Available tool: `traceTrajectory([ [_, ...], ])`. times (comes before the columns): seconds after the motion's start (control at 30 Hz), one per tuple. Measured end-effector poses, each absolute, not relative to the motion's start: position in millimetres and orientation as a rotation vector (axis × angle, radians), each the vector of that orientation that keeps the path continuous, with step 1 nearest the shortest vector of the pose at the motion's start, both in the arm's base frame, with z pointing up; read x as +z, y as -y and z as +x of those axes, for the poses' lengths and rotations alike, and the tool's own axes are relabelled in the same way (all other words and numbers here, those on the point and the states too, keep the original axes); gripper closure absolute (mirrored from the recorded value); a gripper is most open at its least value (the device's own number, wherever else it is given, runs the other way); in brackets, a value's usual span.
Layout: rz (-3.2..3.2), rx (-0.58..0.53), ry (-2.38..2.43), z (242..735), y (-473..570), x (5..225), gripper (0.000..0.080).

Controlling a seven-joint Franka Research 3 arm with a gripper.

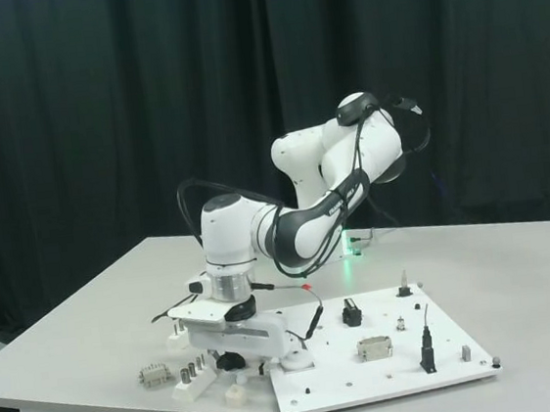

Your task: Pick small gear.

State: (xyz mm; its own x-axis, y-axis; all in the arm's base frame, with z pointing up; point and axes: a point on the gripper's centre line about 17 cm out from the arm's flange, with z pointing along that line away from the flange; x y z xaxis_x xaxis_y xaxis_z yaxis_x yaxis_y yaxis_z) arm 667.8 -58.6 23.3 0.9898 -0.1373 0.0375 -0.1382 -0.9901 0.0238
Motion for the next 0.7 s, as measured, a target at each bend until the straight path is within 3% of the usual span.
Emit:
traceTrajectory([
  [0.7, 3.094, 0.090, 0.216, 674, 64, 9, 0.0003],
])
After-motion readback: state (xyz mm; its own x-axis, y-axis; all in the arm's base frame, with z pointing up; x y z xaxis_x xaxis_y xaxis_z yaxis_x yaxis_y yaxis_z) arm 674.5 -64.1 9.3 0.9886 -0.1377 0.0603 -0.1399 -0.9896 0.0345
